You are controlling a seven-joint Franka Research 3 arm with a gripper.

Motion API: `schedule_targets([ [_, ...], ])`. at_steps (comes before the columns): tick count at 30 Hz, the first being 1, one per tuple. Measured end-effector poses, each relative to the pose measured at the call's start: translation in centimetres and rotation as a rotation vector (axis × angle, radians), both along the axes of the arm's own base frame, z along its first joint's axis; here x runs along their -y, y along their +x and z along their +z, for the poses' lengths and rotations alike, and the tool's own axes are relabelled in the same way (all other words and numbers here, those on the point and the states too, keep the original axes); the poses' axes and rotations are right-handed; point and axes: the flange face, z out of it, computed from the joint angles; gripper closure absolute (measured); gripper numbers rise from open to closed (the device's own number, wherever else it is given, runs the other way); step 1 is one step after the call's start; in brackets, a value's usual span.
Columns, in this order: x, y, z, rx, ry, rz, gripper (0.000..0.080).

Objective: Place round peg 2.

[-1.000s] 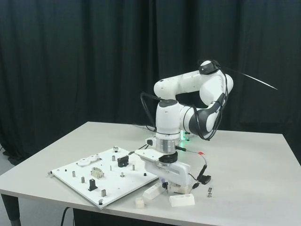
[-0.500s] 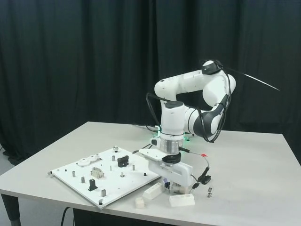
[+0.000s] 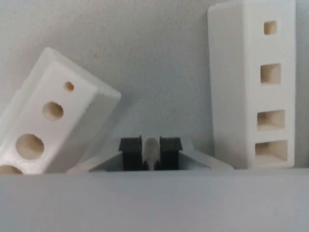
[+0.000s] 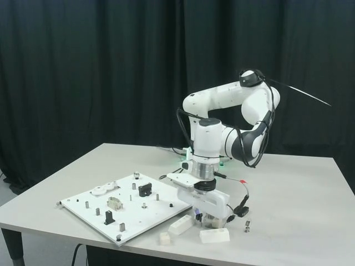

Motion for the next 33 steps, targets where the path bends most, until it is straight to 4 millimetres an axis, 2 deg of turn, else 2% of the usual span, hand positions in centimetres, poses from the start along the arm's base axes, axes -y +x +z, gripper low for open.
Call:
schedule_targets([
  [15, 0.0, -0.2, -1.1, 0.014, -0.009, -0.003, 0.0729],
  [18, 0.0, -0.2, -1.2, 0.013, -0.009, -0.004, 0.0729],
  [19, 0.0, -0.2, -1.1, 0.013, -0.008, -0.005, 0.0695],
  [25, 0.1, -0.2, -0.8, 0.016, -0.002, -0.007, 0.0695],
  [26, 0.1, -0.2, -0.7, 0.018, -0.001, -0.007, 0.0429],
  [27, 0.1, -0.2, -0.6, 0.019, 0.0, -0.008, 0.0429],
  [28, 0.1, -0.1, -0.5, 0.021, 0.0, -0.008, 0.0171],
  [33, 0.2, 0.0, 0.2, 0.031, 0.0, -0.009, 0.0171],
])
